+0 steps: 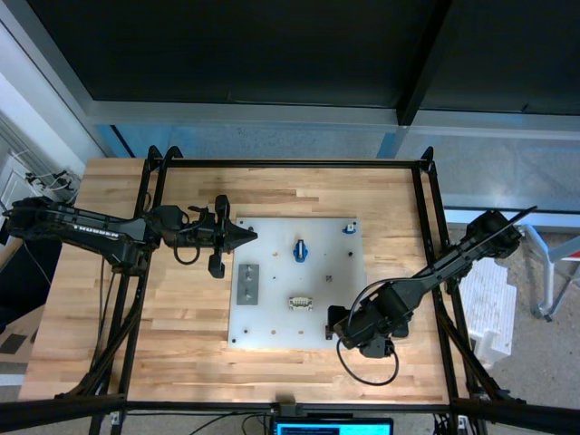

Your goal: Pick the 16mm bar and install on taskboard

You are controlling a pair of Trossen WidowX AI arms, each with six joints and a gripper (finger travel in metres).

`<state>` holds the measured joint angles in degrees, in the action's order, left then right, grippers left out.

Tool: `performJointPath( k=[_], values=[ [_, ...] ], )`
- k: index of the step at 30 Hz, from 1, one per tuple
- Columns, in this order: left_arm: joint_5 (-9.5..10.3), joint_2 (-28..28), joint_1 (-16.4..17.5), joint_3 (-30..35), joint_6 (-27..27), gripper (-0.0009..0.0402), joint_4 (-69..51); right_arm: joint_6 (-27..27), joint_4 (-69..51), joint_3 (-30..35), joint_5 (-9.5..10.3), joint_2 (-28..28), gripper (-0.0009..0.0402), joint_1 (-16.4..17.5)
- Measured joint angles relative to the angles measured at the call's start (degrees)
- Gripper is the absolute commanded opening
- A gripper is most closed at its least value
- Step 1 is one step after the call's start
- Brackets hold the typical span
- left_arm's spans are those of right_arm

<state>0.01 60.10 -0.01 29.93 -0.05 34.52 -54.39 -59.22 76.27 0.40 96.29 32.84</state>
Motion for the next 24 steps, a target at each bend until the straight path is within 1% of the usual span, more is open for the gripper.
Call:
performJointPath(
  k=[4,11,24],
  values=[
    [0.0,0.0,0.0,0.0,0.0,0.0,0.0,0.02,-2.29,1.95,-0.81,-0.7,0.0193,0.0],
    [0.0,0.0,0.0,0.0,-0.02,0.0,0.0,0.07,-6.34,5.44,-0.83,-1.44,0.0193,-0.02],
    [0.0,-0.02,0.0,0.02,0.0,0.0,0.0,0.33,-7.02,5.68,-0.83,-1.77,0.0192,-0.07]
  ],
)
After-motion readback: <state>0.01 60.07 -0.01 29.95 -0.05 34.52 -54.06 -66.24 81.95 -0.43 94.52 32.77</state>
